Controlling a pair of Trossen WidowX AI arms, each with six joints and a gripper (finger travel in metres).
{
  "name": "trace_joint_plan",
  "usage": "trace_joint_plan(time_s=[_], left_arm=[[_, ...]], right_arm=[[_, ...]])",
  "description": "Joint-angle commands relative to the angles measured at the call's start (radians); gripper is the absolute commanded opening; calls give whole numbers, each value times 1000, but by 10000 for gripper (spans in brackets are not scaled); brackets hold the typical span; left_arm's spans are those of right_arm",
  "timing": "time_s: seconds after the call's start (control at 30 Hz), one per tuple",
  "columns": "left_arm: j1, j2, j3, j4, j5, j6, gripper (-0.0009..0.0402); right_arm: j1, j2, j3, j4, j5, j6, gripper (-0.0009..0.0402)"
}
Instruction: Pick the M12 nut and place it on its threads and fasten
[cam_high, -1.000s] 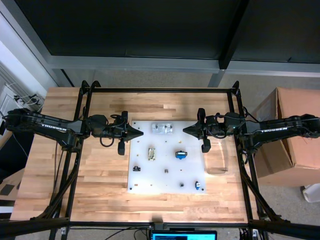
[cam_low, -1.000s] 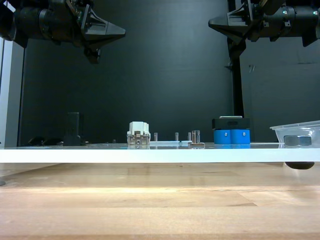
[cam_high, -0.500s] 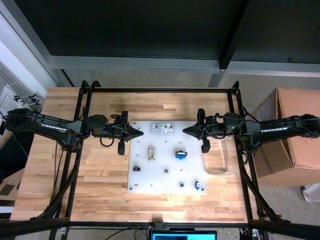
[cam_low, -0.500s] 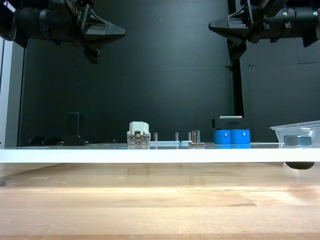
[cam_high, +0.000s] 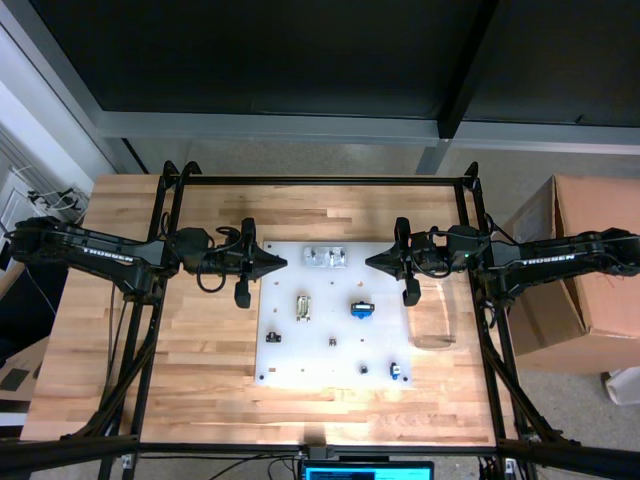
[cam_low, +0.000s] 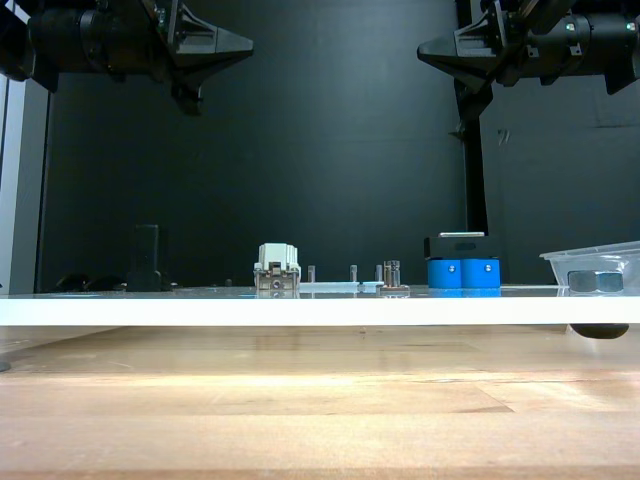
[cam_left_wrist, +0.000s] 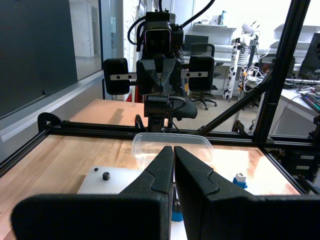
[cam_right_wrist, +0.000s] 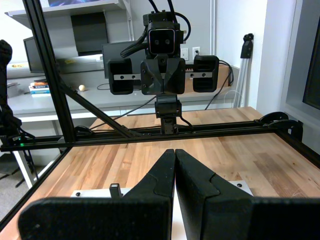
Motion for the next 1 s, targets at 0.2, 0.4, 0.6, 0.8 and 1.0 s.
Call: trace_joint_plan(time_s=[0.2,0.4,0.6,0.8,1.0], left_arm=[[1,0,-9,-6,0,36,0],[1,0,-9,0,0,39,0],[1,0,-9,2,0,39,0],[0,0,-9,2,0,39,0],[0,0,-9,2,0,39,0]], right_arm=[[0,0,0,0,0,0,0],[0,0,0,0,0,0,0],[0,0,0,0,0,0,0],[0,0,0,0,0,0,0],[0,0,0,0,0,0,0]])
